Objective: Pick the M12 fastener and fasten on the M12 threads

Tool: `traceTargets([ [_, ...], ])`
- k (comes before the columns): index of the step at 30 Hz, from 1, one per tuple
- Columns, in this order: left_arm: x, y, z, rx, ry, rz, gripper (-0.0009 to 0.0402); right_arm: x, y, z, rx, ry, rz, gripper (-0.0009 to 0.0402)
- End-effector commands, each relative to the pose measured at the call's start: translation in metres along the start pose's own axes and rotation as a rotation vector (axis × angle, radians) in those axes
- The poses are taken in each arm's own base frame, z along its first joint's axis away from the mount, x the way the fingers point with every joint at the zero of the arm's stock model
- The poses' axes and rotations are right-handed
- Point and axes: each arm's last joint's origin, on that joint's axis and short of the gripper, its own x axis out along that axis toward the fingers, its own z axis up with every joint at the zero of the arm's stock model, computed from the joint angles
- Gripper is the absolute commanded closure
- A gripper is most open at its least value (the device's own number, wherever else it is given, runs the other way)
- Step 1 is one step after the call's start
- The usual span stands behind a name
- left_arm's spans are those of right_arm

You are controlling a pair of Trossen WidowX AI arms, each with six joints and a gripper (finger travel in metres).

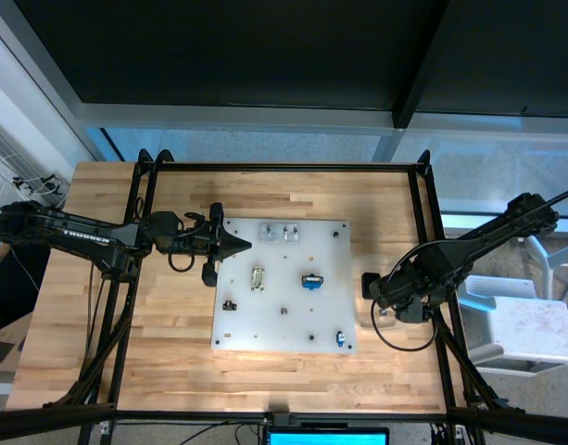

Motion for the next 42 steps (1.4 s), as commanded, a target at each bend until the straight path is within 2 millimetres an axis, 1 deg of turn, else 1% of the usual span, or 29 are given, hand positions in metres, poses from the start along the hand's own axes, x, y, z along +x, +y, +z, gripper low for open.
traceTargets([
  [1, 0.0, 0.0, 0.0, 0.0, -0.001, 0.0, 0.0393, 0.006, -0.001, 0.003, -0.111, 0.013, 0.022, 0.0333],
  [4, 0.0, 0.0, 0.0, 0.0, 0.0, 0.0, 0.0393, 0.015, -0.003, 0.006, -0.198, 0.026, 0.042, 0.031],
  [8, 0.0, 0.0, 0.0, 0.0, 0.0, 0.0, 0.0393, 0.023, -0.004, 0.01, -0.262, 0.025, 0.053, 0.0284],
  [14, 0.0, 0.0, 0.0, 0.0, -0.001, 0.0, 0.0393, 0.04, -0.002, 0.013, -0.307, 0.013, 0.03, 0.027],
  [21, 0.0, 0.0, 0.0, 0.0, 0.0, 0.0, 0.0393, 0.059, 0.003, 0.012, -0.31, 0.002, 0.031, 0.027],
  [29, 0.0, 0.0, 0.0, 0.0, -0.001, 0.0, 0.0393, 0.076, 0.006, 0.011, -0.298, -0.004, 0.039, 0.0265],
  [32, 0.0, 0.0, 0.0, 0.0, -0.001, 0.0, 0.0393, 0.08, 0.008, 0.011, -0.293, -0.002, 0.045, 0.0254],
  [42, 0.0, 0.0, 0.0, 0.0, -0.001, 0.0, 0.0393, 0.092, 0.011, 0.009, -0.289, -0.024, 0.039, 0.0199],
])
